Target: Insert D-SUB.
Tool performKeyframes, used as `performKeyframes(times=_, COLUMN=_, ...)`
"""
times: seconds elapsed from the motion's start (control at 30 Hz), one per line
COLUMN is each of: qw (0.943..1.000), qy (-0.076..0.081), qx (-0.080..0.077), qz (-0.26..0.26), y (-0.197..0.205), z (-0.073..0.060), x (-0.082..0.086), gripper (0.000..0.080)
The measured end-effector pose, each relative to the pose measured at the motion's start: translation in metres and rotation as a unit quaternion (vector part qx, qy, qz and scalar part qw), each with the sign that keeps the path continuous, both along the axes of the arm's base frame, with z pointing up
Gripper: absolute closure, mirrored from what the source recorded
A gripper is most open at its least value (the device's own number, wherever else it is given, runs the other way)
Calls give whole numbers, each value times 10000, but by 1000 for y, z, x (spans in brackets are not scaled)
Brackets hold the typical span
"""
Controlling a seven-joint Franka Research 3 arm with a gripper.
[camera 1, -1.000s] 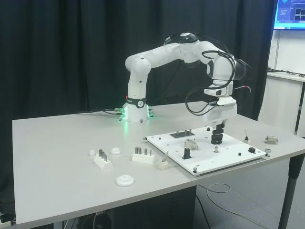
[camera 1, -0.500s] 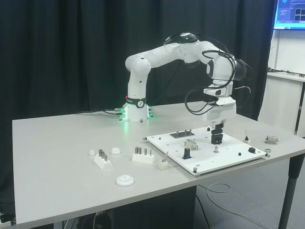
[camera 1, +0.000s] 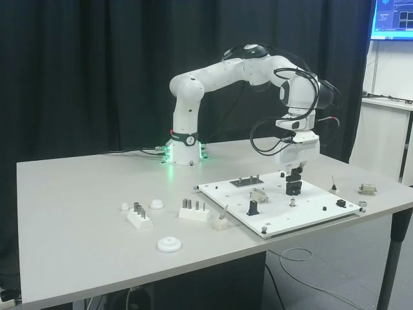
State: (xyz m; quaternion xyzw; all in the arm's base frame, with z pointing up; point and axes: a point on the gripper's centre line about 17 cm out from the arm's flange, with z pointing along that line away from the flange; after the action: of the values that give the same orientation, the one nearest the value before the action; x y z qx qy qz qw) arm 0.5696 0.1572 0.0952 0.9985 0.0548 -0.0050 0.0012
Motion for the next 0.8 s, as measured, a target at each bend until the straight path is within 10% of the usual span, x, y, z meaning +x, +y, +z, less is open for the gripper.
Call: performKeyframes(times=0.8, qw=9999, qy=-28, qx=105, qz=-134, y=9, z=0, x=4, gripper=419)
